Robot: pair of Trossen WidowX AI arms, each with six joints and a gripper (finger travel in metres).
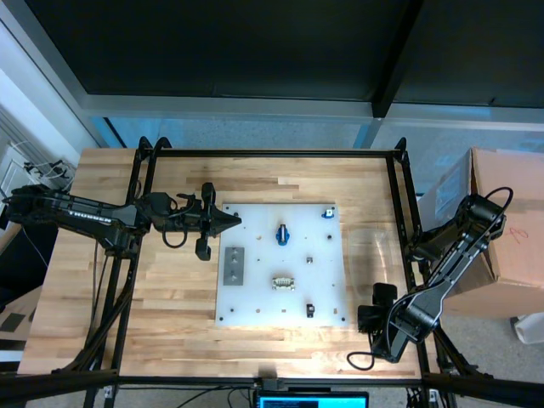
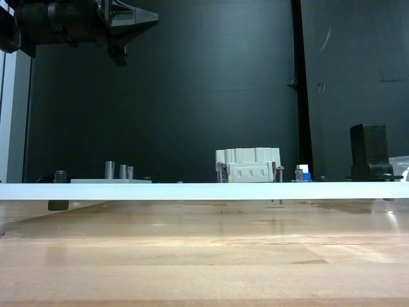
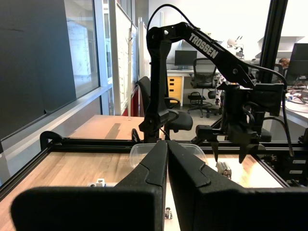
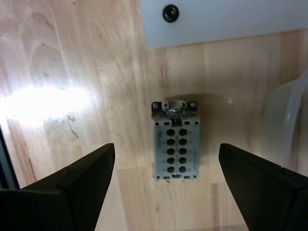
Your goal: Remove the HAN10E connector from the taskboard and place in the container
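Both empty, we see: right jaws wide open over HAN10E connector (image 4: 174,144) loose on table (image 4: 72,57); left jaws closed, well apart.

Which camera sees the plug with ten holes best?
The right wrist view: the HAN10E connector lies free on the table, holes showing, under the open right gripper. The left wrist view shows it tiny; the high view hides it beneath the right arm; the low view misses it. The shut left gripper hangs over the board's left edge.
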